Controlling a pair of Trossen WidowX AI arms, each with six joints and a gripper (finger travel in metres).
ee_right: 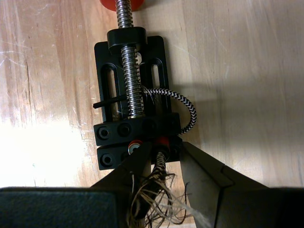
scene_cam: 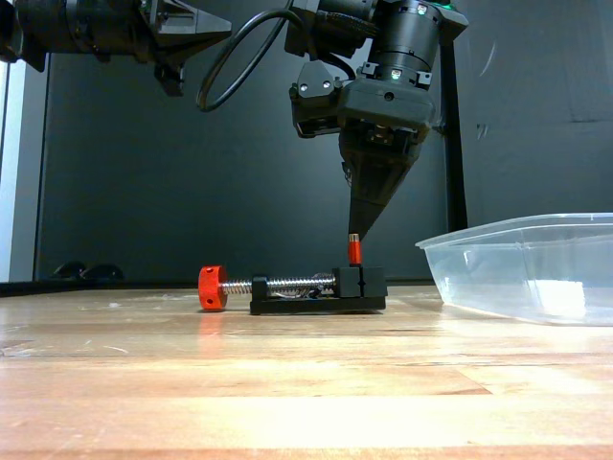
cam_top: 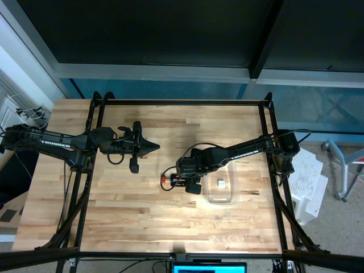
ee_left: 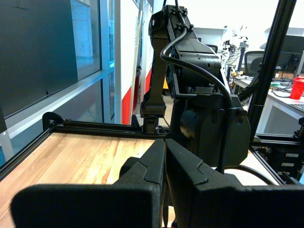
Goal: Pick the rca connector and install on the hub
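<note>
Right gripper (ee_right: 164,148) is nearest my wrist camera, jaws apart and straddling the rca connector (ee_right: 160,161), with a frayed cable tail lying between them. That connector stands upright straight below the tip, its long axis in line with the tool. Its foot rests on the hub (ee_right: 160,57), at the end away from the red knob (scene_cam: 212,287). I judge a straight downward press is what's left. Left gripper (cam_top: 154,147) hangs raised and well off, closed up. White lettering (cam_top: 48,142) along that arm I can't read surely.

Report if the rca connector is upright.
Upright: red rca connector stands vertical on black block hub under right tool; left tool hovers high leftward.
</note>
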